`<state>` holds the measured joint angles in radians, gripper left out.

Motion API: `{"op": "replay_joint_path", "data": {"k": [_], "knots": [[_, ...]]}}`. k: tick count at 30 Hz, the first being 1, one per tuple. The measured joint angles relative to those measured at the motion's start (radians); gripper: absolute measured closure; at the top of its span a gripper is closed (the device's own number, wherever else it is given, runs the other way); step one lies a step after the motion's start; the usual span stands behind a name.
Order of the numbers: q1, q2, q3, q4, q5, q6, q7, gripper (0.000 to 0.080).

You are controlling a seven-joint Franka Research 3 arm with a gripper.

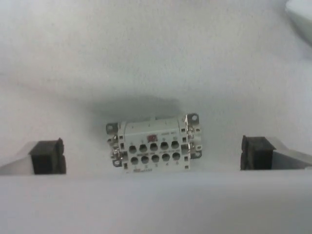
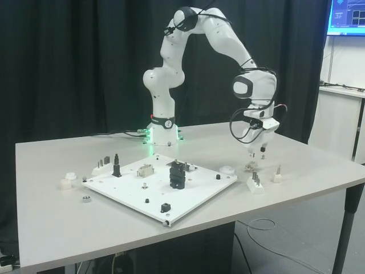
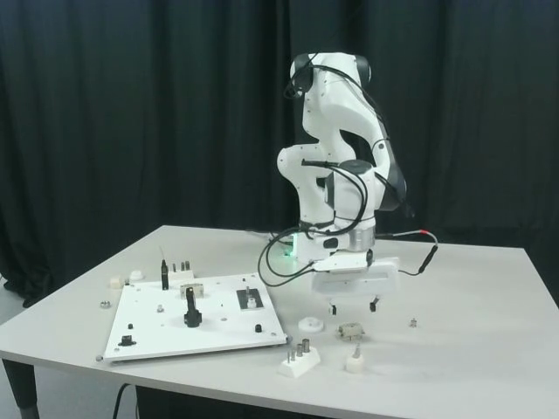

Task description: Pick waterproof.

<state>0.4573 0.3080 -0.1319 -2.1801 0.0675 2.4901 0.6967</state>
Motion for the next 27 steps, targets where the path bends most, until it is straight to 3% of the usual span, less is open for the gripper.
{"op": "replay_joint_path", "data": {"k": [7, 15, 27], "knots": [[-0.001, 0.000, 0.000, -0.022, 0.000, 0.034, -0.061, 0.0003], [-0.001, 0.006, 0.000, -0.033, 0.000, 0.036, -0.109, 0.0003], [-0.001, 0.049, 0.003, -0.042, 0.000, 0.081, -0.123, 0.0003]]}}
